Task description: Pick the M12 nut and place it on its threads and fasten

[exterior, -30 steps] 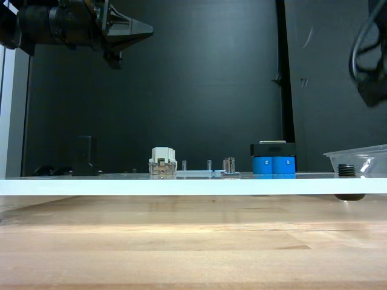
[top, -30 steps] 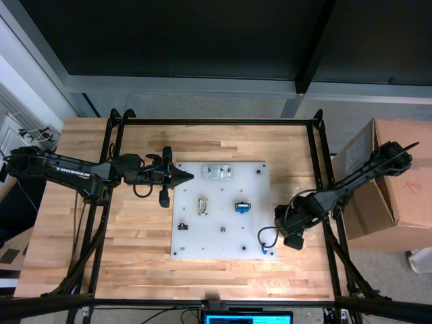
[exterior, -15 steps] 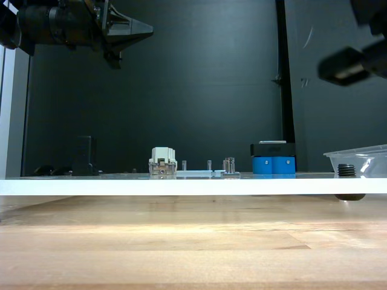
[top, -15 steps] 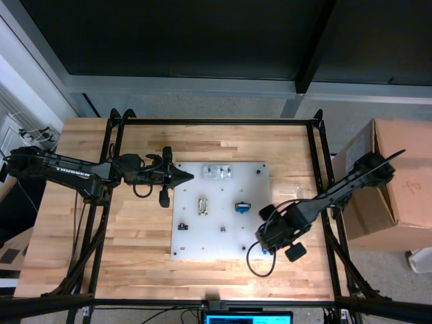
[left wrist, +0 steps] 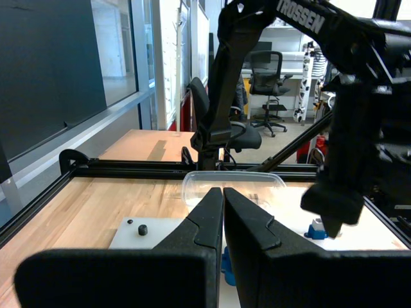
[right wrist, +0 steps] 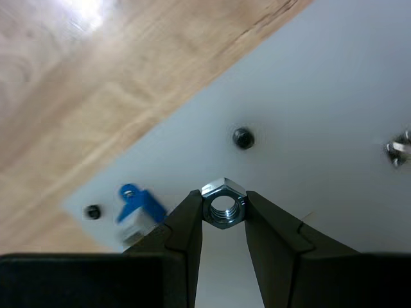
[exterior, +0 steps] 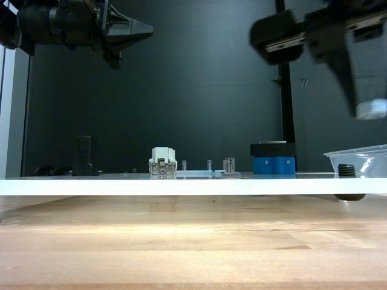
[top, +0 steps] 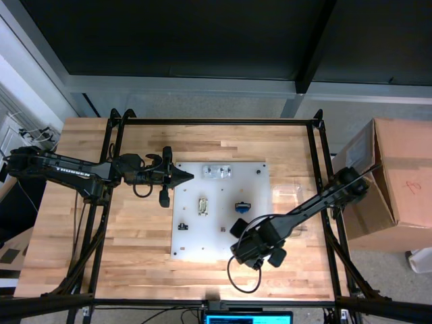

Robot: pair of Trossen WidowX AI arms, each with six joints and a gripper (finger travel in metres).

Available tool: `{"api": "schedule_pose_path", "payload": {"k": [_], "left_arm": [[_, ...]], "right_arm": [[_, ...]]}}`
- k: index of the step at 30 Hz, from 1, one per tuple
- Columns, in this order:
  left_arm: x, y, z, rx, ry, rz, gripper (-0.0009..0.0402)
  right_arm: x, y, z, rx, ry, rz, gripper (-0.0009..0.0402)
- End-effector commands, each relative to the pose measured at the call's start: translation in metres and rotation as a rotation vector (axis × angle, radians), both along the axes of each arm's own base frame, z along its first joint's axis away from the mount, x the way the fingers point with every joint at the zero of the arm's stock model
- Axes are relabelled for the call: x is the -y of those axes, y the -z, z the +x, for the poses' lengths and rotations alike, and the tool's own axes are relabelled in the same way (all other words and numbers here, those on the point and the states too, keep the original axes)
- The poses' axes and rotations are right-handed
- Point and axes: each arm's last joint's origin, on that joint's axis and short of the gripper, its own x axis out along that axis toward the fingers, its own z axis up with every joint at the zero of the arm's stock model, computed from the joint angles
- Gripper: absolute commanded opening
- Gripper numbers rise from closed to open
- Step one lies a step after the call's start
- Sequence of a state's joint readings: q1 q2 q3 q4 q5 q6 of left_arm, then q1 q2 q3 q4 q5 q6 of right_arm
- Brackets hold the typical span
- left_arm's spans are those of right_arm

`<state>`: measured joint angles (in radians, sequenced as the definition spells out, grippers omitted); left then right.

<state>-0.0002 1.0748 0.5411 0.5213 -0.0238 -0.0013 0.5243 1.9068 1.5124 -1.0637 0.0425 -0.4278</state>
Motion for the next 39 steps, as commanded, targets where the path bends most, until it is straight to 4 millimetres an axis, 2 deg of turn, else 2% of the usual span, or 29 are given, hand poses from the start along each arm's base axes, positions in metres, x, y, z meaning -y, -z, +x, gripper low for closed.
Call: {"api": "schedule_pose_path", "payload": {"k": [1,8,13,26,31,39], "left_arm": [[0.000,0.000,0.000,0.000,0.000,0.000,0.0000],[0.000,0.000,0.000,0.000,0.000,0.000,0.0000],[0.000,0.000,0.000,0.000,0.000,0.000,0.0000],[0.000,0.000,0.000,0.000,0.000,0.000,0.0000],[0.000,0.000,0.000,0.000,0.000,0.000,0.0000],[0.000,0.000,0.000,0.001,0.000,0.000,0.0000]], "right_arm": [[-0.003,0.004,0.007,0.011,-0.051,0.000,0.0000],[0.000,0.008,0.019,0.010,-0.240,-0.032,0.0000],[-0.003,0.014,0.025,0.011,-0.278,-0.054,0.0000],[-0.002,0.021,0.022,-0.003,-0.374,-0.065,0.0000],[-0.003,0.021,0.023,0.001,-0.375,-0.056,0.0000],[-0.006,0.031,0.028,-0.011,-0.394,-0.037,0.0000]]}}
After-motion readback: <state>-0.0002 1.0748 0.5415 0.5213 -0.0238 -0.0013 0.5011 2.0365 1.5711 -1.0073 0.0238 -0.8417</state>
